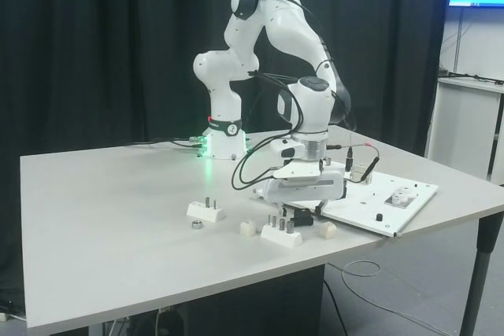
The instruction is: Pick D-SUB.
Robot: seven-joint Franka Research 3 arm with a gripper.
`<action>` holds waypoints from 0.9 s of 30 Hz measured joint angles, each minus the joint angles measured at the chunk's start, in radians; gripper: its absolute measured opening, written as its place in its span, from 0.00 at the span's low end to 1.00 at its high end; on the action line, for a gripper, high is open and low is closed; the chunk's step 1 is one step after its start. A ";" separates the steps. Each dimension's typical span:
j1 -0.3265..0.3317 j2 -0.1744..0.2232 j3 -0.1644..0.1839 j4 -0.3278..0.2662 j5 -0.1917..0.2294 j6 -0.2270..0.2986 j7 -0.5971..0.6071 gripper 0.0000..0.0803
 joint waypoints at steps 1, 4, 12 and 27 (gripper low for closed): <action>0.000 0.000 0.000 0.000 0.000 0.001 0.000 1.00; 0.000 0.002 0.000 0.000 0.000 0.007 -0.001 1.00; -0.001 0.004 0.000 0.000 0.006 0.024 -0.001 0.63; -0.002 0.003 0.000 0.001 0.018 0.027 -0.025 0.48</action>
